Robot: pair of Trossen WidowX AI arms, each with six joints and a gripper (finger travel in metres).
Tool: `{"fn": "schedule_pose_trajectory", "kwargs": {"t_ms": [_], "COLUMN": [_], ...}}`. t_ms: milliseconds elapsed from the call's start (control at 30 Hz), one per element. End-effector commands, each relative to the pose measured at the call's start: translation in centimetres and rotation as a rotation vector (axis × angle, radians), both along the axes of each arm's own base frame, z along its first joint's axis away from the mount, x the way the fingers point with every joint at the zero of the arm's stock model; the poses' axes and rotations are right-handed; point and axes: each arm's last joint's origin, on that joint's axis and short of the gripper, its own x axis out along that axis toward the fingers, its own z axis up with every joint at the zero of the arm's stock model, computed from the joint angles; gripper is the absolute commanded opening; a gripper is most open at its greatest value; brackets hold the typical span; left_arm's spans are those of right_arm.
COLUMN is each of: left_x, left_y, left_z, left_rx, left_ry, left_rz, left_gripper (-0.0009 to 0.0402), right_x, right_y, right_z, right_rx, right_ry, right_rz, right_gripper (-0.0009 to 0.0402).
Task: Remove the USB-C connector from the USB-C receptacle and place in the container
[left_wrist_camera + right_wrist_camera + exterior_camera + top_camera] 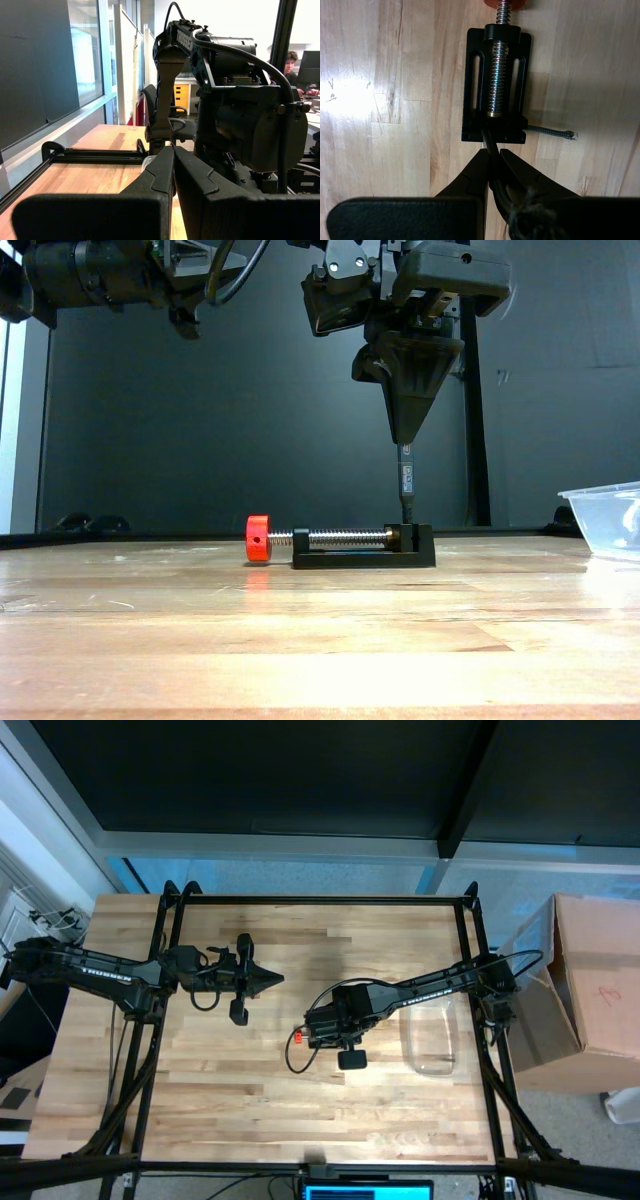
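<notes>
The right gripper (404,438) points straight down, its fingers (472,172) pinching the connector (406,483). The connector stands upright, long axis vertical. It runs down from the fingertips until its lower tip meets the vise (365,550) directly beneath; how deep it sits there cannot be told. Freeing it looks to call for a straight upward lift. The container (608,518) lies off to the side of these fingers, well apart, on the right arm's own side. The left gripper (268,979) hangs well apart from the connector, its fingers (159,175) pressed together. Count: one connector, one vise, one container, two grippers.
</notes>
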Motion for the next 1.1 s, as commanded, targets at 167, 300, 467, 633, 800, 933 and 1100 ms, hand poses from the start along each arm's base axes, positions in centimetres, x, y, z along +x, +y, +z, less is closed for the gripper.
{"fn": "schedule_pose_trajectory", "kwargs": {"t_ms": [167, 300, 467, 633, 800, 933, 1100], "left_x": [0.0, 0.0, 0.0, 0.0, 0.0, 0.0, 0.0], "left_y": [0.0, 0.0, 0.0, 0.0, 0.0, 0.0, 0.0], "left_z": [0.0, 0.0, 0.0, 0.0, -0.1, -0.1, -0.2], "left_rx": [0.000, 0.000, 0.000, 0.000, 0.000, 0.000, 0.000], "left_ry": [-0.001, 0.000, 0.000, -0.001, 0.006, 0.015, 0.021], "left_rz": [0.000, 0.000, 0.000, 0.000, 0.000, 0.000, 0.000], "left_gripper": [0.0000, 0.0000, 0.0000, 0.0000, 0.0000, 0.0000, 0.0000], "right_x": [-0.3, -0.8, -1.4, -2.1, -2.5, -3.0, -5.6], "right_y": [-0.1, -0.2, -0.4, -0.5, -0.6, -0.4, 0.5], "right_z": [0.9, 1.9, 3.3, 4.6, 4.9, 5.3, 6.2], "right_rx": [0.001, 0.006, 0.013, 0.020, 0.021, 0.022, 0.030], "right_ry": [-0.021, -0.043, -0.078, -0.111, -0.103, -0.107, -0.121], "right_rz": [-0.001, -0.002, -0.003, -0.004, -0.004, 0.000, 0.019], "right_gripper": [0.0000, 0.0000, 0.0000, 0.0000, 0.0000, 0.0000, 0.0000]}}
